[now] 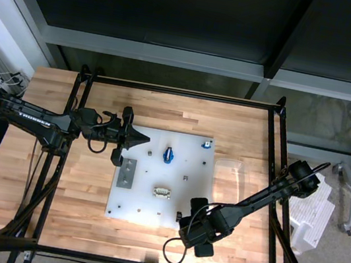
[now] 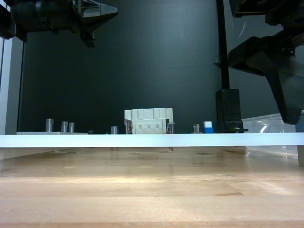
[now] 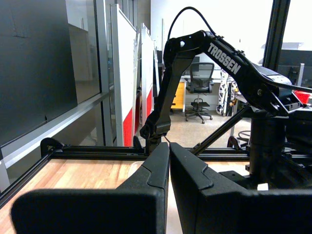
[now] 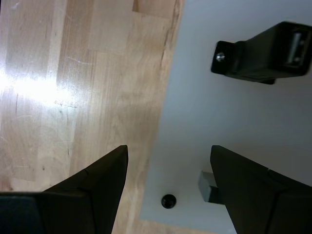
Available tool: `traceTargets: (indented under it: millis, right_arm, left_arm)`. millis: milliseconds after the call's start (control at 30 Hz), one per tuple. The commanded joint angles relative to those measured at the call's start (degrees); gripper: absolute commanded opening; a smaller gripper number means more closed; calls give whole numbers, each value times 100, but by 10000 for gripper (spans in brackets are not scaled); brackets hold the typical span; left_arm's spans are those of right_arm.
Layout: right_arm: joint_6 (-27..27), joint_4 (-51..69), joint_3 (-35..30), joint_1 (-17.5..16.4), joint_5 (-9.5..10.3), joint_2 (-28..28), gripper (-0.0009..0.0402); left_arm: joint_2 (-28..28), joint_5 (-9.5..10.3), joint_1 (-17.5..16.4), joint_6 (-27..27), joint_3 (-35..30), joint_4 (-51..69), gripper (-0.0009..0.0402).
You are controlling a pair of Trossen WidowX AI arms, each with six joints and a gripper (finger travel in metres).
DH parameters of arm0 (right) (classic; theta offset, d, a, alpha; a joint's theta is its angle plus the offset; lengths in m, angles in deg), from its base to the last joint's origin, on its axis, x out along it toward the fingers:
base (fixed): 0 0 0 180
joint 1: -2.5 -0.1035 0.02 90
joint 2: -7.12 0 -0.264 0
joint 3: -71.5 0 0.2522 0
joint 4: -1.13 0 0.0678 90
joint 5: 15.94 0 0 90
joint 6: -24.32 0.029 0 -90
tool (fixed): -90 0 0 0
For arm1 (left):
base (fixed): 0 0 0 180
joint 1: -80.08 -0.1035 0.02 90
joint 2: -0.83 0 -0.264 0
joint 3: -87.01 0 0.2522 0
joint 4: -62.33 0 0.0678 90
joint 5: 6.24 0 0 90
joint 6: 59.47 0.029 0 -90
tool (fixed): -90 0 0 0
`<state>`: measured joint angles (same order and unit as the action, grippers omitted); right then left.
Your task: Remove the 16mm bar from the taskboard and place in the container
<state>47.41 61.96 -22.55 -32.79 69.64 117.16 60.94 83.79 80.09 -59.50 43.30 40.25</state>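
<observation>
Taskboard: We find the taskboard, a white panel, lying flat on the bench at the centre of the high view.
Fittings: It carries a grey block at its left side, a blue knob towards the top and a beige connector near the middle.
16mm bar: In the low view, small upright metal pegs stand on the board at centre left. We cannot tell which of them is the 16mm bar.
Container: The container sits on the bench just beside the board's right edge, right of centre in the high view.
Left claw: The left claw hangs above the board's upper left corner, pointing right. Its fingers are pressed together and grip nothing.
Right claw: The right claw hangs over the board's lower right corner, pointing down. Its fingers are spread wide and hold nothing. A black fitting stands on the board beyond them.
</observation>
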Motion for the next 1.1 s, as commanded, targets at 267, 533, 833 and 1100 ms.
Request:
traceTargets:
  millis: [267,533,833,1100]
  right_arm:
    - [-24,-4,13,0,-22,4,137]
    - [-63,-15,13,2,-55,4,64]
    - [-63,-22,13,0,-55,0,4]
    - [-66,-20,13,4,-52,-22,1]
  left_arm:
    - [0,-2,0,0,0,-2,0]
    - [0,-2,0,2,0,-2,0]
    - [0,-2,0,0,0,0,0]
    - [0,-2,0,0,0,0,0]
